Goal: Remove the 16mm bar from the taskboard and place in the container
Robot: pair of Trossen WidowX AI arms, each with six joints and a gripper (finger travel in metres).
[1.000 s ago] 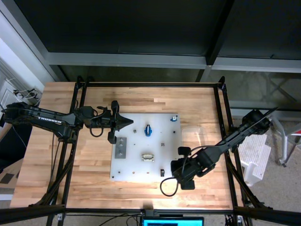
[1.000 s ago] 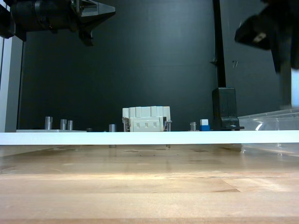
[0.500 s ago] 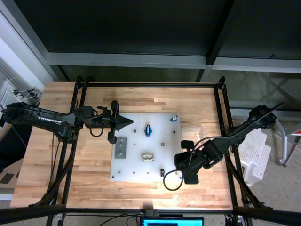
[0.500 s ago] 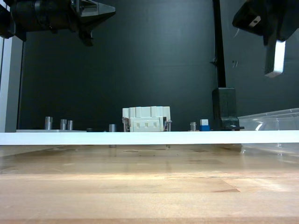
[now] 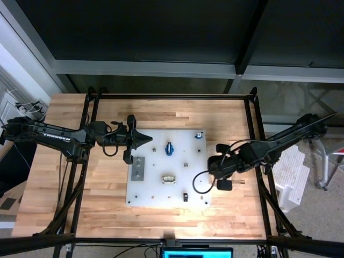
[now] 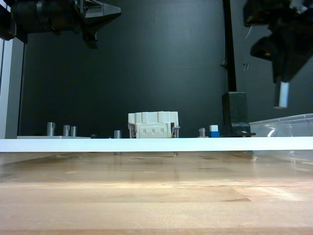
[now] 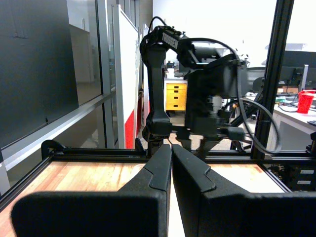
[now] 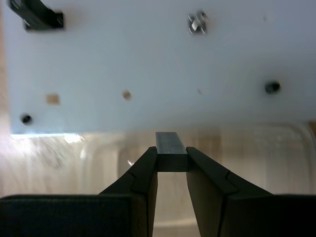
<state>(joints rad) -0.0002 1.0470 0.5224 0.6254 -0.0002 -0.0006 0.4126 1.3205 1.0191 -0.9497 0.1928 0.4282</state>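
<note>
Two grippers, the left gripper [image 5: 145, 140] closed above the board's left edge, the right gripper [image 8: 171, 159] clamping one bar [image 8: 171, 144] between its jaws above one tub [image 6: 284, 128]; one board [image 5: 185, 157], one blue knob [image 5: 169, 148], one grey block [image 5: 139, 170], one connector [image 5: 169, 179].

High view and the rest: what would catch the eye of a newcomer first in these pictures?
The right gripper holds a small grey bar in the air over the clear container, just beside the right edge of the white taskboard. The left gripper hangs shut, high above the board's far left corner.
</note>
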